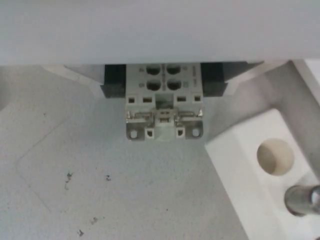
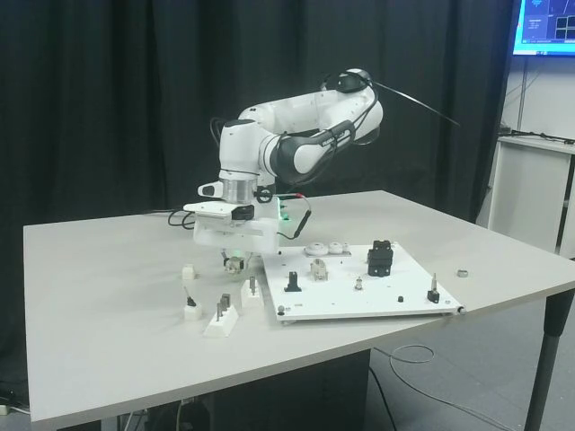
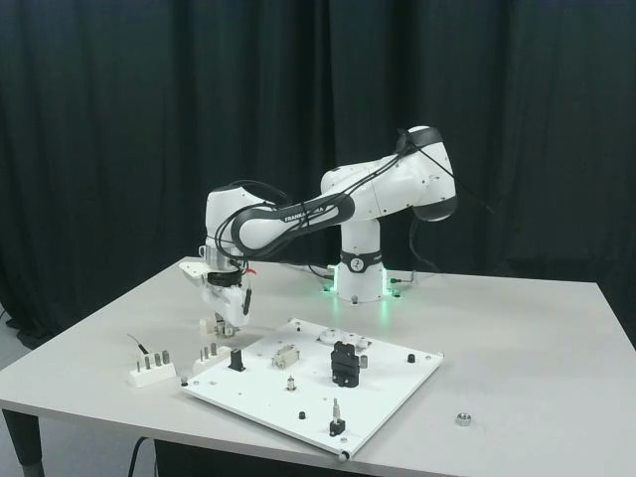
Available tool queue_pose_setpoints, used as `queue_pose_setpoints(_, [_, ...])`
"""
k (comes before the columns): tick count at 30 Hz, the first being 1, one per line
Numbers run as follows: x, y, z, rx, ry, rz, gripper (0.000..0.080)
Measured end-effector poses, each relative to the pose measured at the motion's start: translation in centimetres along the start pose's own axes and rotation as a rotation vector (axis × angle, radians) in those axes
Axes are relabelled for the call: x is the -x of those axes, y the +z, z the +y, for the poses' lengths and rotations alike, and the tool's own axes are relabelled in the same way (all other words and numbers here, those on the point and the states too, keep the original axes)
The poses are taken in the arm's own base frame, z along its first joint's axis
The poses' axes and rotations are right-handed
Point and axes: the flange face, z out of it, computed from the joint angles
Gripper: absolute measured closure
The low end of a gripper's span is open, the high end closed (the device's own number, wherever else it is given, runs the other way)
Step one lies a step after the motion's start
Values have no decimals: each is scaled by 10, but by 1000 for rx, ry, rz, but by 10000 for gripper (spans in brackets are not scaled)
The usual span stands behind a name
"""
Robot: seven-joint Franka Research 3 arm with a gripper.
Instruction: Insert waterproof.
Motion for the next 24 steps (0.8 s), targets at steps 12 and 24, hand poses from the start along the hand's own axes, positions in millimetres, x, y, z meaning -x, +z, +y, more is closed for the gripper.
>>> queue_pose_setpoints(12, [-3,0,-2,0,-9,1,492])
queue_pose_setpoints(24, [-5,0,-4,0,-14,-4,492])
